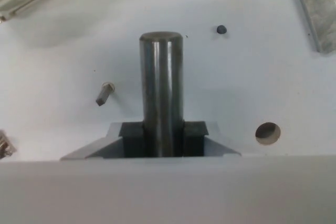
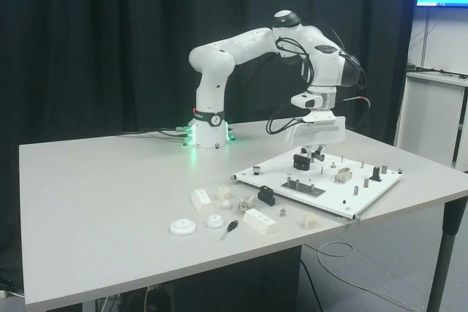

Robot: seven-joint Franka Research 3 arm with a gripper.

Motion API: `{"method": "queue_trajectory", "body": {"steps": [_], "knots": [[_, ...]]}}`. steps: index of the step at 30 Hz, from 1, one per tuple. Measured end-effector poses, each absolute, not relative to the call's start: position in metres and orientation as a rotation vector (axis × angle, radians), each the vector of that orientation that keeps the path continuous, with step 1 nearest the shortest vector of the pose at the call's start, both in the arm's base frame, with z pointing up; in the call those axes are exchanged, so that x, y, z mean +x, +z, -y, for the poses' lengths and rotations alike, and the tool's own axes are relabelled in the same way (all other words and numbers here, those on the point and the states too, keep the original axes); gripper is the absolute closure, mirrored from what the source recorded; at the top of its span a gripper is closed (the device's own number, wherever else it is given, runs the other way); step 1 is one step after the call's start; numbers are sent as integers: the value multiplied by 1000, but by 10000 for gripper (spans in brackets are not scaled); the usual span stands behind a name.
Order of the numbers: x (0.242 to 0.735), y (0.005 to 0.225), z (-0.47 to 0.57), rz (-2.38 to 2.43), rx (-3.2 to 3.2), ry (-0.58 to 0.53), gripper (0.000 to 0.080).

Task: Place round peg 4.

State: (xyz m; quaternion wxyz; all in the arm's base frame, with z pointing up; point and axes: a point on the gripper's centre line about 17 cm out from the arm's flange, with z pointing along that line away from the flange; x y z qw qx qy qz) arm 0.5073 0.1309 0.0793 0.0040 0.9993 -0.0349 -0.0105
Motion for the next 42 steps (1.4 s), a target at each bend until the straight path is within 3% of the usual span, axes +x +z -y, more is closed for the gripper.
{"method": "queue_trajectory", "body": {"steps": [42], "knots": [[512, 82, -137, 119, 3131, -23, 656]]}}
